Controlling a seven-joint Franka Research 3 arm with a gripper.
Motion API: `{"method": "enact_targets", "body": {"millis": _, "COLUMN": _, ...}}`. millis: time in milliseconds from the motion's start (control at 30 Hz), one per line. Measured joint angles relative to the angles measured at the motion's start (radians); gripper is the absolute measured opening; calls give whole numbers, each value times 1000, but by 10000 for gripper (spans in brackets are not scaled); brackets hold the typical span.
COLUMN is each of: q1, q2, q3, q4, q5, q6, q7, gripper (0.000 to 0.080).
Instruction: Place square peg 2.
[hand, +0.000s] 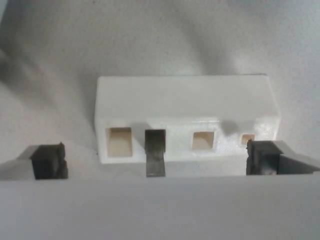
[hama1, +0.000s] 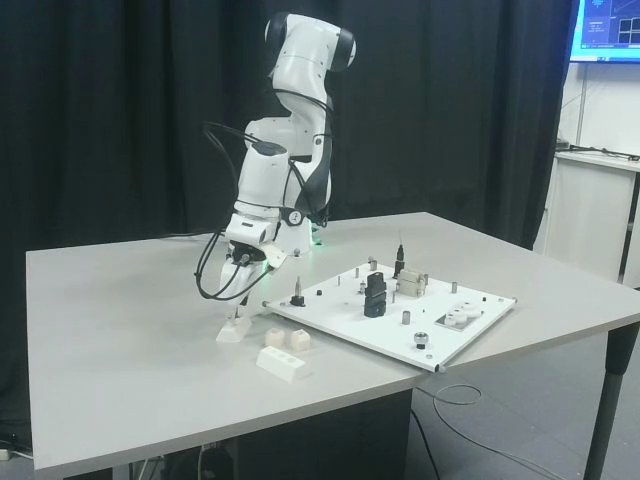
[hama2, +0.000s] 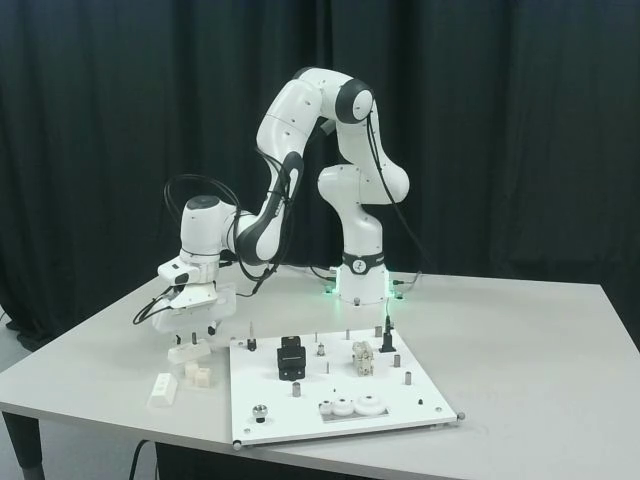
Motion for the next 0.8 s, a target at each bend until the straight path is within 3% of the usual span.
{"method": "enact_targets", "body": {"millis": 167, "q1": 0, "q2": 0, "q3": 4, "q4": 1, "q5": 21, "q6": -1, "q7": 7, "gripper": 799}}
{"method": "enact_targets", "body": {"millis": 200, "q1": 0, "q2": 0, "q3": 4, "q4": 1, "q5": 22, "q6": -1, "q7": 7, "gripper": 702}}
{"method": "enact_targets", "body": {"millis": 467, "q1": 0, "q2": 2, "q3": 5, "q4": 10, "q5": 22, "q6": -7, "q7": 7, "gripper": 702}}
{"method": "enact_targets", "body": {"millis": 500, "q1": 0, "q2": 2, "q3": 5, "q4": 11, "q5": 22, "q6": -7, "q7": 7, "gripper": 344}}
{"method": "enact_targets", "body": {"millis": 667, "q1": 0, "q2": 5, "q3": 5, "q4": 15, "q5": 22, "q6": -7, "q7": 6, "gripper": 344}}
{"method": "enact_targets", "body": {"millis": 700, "q1": 0, "q2": 5, "q3": 5, "q4": 16, "q5": 22, "q6": -7, "q7": 6, "gripper": 150}}
{"method": "enact_targets", "body": {"millis": 800, "q1": 0, "q2": 6, "q3": 5, "q4": 18, "q5": 22, "q6": -8, "q7": 6, "gripper": 150}}
